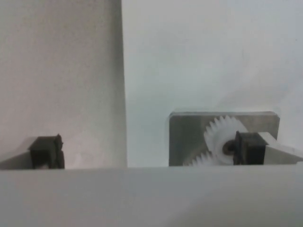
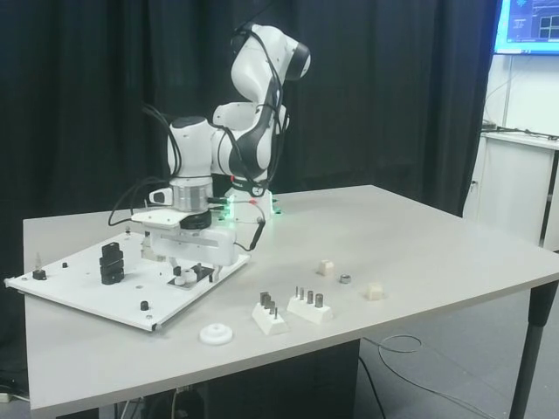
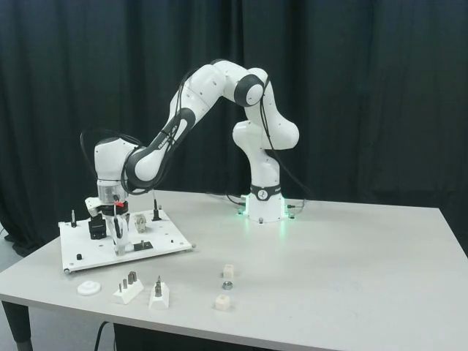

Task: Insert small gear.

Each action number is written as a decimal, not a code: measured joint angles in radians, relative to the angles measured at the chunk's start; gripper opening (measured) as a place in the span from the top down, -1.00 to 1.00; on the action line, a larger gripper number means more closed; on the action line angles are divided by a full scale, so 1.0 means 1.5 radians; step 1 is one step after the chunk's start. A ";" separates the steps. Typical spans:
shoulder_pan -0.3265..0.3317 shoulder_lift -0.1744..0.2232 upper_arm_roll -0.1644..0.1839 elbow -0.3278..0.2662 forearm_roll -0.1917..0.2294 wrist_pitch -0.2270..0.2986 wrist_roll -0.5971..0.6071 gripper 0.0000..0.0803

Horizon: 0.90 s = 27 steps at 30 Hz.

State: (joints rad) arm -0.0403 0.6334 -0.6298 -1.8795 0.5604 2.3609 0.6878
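In the wrist view a grey metal plate (image 1: 189, 135) carries a white toothed gear (image 1: 221, 131), and a smaller white gear (image 1: 202, 160) meshes with it at its lower edge, partly hidden. My gripper (image 1: 147, 152) is open, its black fingertips (image 1: 46, 152) far apart. One fingertip overlaps the bigger gear's hub; the other is over the white board (image 1: 61, 71). From the room cameras, the gripper (image 2: 188, 269) hangs low over the gears (image 2: 182, 280) on the white board (image 2: 79, 292), and the gripper (image 3: 119, 235) stands just above the board (image 3: 95, 256).
A loose white gear (image 2: 214, 333) lies on the table in front of the board. Two white peg holders (image 2: 271, 316), two small white blocks (image 2: 375, 291) and a small ring (image 2: 346, 279) lie nearby. A black fixture (image 2: 111, 264) stands on the board.
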 joint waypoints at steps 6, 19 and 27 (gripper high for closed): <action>0.000 0.002 0.001 0.000 0.000 0.004 0.000 -0.99; 0.000 -0.003 0.002 0.000 0.000 -0.007 -0.005 -0.99; 0.000 -0.013 -0.009 0.000 -0.002 -0.032 0.005 -0.99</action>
